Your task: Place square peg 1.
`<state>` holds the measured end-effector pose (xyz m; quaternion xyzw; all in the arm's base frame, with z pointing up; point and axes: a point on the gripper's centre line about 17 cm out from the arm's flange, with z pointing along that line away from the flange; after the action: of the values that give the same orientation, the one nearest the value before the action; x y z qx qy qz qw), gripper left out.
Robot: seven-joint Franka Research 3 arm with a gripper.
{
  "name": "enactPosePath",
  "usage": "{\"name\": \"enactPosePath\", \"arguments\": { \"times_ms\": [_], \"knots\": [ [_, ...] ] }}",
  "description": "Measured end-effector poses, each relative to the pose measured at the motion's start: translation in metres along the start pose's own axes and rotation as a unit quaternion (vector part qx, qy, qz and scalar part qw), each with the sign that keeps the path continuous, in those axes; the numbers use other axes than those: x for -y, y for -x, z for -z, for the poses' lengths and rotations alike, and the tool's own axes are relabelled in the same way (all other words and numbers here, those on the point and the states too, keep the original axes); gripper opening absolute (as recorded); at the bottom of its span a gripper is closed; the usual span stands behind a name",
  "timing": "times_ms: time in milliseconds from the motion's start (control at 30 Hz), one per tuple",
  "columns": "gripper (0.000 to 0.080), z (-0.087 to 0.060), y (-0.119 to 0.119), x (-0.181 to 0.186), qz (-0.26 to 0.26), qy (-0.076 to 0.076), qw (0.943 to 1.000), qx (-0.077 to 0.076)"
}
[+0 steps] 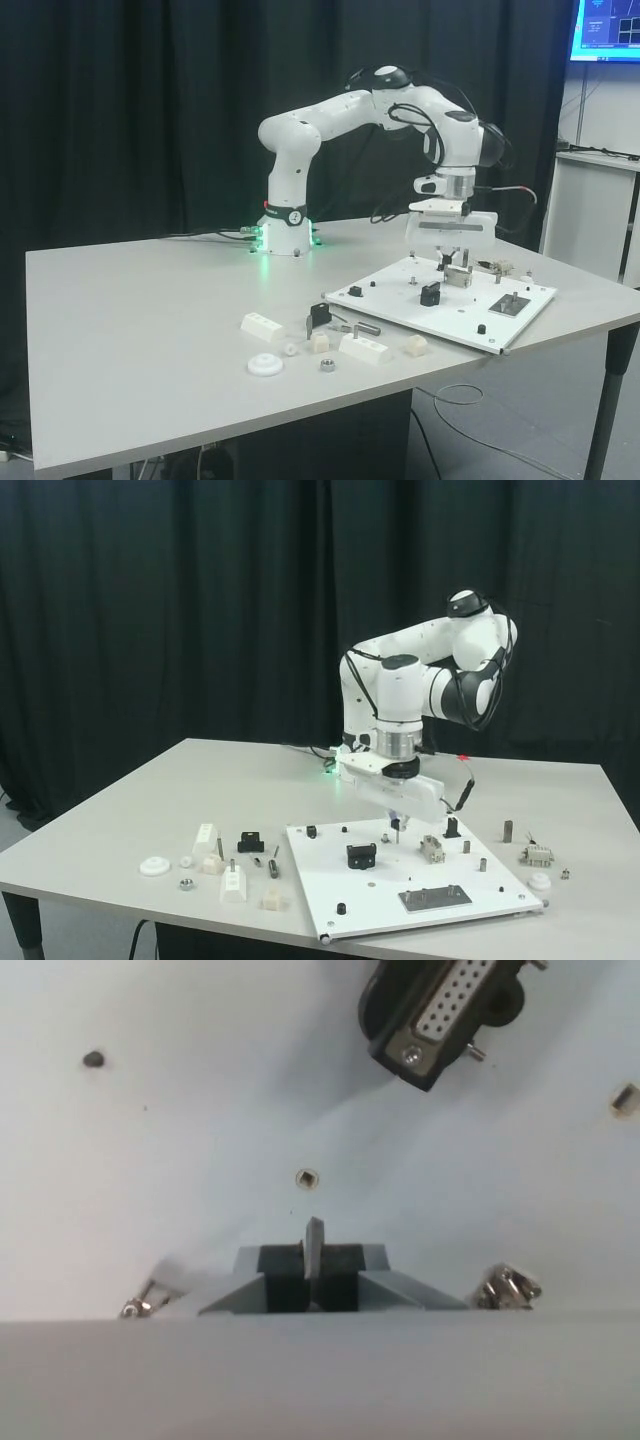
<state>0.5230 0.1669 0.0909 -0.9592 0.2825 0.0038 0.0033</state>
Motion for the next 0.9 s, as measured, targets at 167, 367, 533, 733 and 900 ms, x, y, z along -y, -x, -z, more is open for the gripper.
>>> {"name": "enactPosePath", "arguments": {
  "times_ms": [167,367,533,733,900],
  "knots": [
    [0.0028,0.007,-0.001,-0.002,-0.001,0.001,1.0,0.0],
    [0.0028,0.012,-0.003,-0.002,-0.002,0.0,1.0,-0.002],
    [0.0028,0.012,-0.003,-0.003,-0.002,-0.001,1.0,-0.003],
    [0.0028,0.013,-0.003,-0.003,-0.002,-0.001,1.0,-0.003],
    [0.0028,0.013,-0.003,-0.003,-0.002,-0.001,1.0,-0.003]
  ]
}}
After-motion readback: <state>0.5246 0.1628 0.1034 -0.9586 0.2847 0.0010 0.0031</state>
